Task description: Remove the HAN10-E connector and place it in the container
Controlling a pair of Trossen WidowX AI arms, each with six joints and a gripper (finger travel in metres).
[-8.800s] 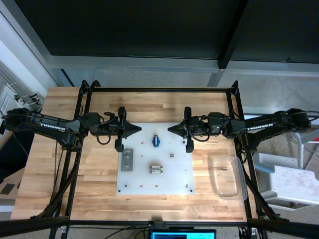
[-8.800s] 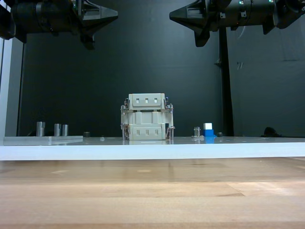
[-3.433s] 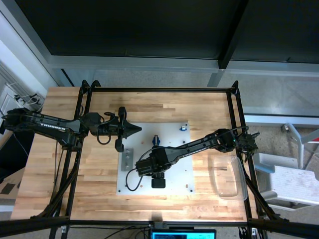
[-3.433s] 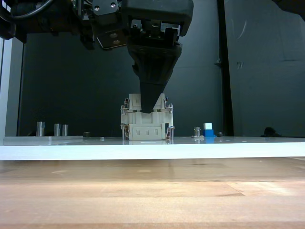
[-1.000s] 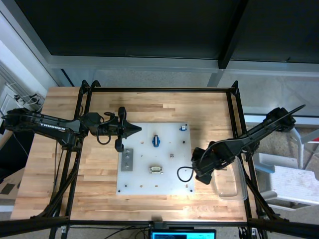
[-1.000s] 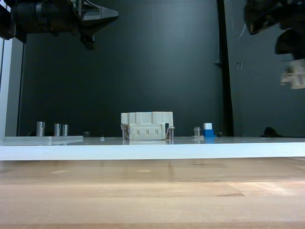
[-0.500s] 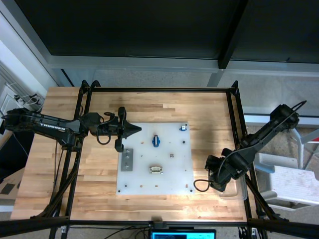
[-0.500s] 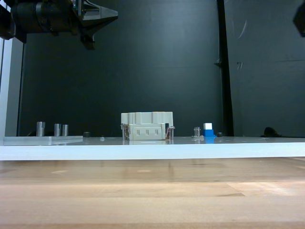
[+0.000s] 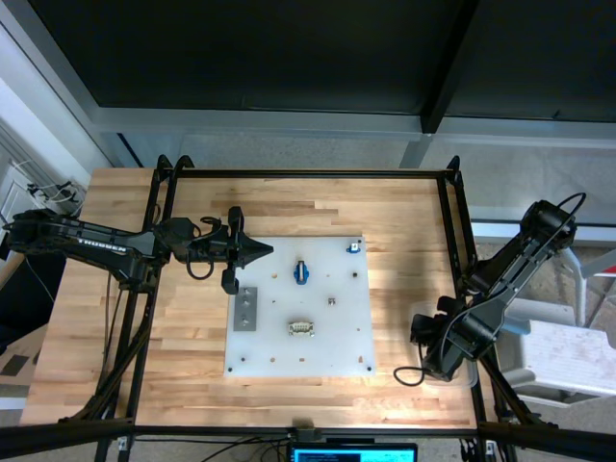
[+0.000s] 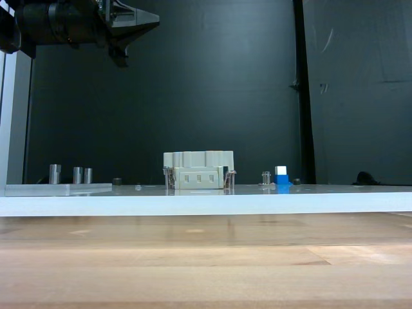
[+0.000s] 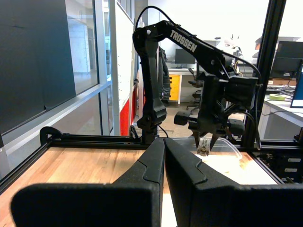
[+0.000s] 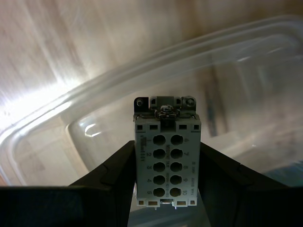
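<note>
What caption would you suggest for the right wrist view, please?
Right gripper holds the HAN10-E connector over the container; left gripper hovers above the board's far-left corner.

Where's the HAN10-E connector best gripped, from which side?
Across its two long sides, coming from the numbered-hole face, as the right hand holds the HAN10-E connector over the container: those sides are parallel, while the short end carries a screw. The left hand is parked, shut, above the far-left corner of the white board.

Light-grey HAN10-E connector (image 12: 166,142) — matt plastic, bright metal screw — sits pinched in the matt black right gripper (image 11: 204,142) above the glossy clear plastic container (image 12: 71,111) at right. Equally matt, the left gripper (image 9: 266,250) hangs closed over the smooth white board (image 9: 279,351)'s far-left corner; satin wood tabletop (image 9: 404,207).
</note>
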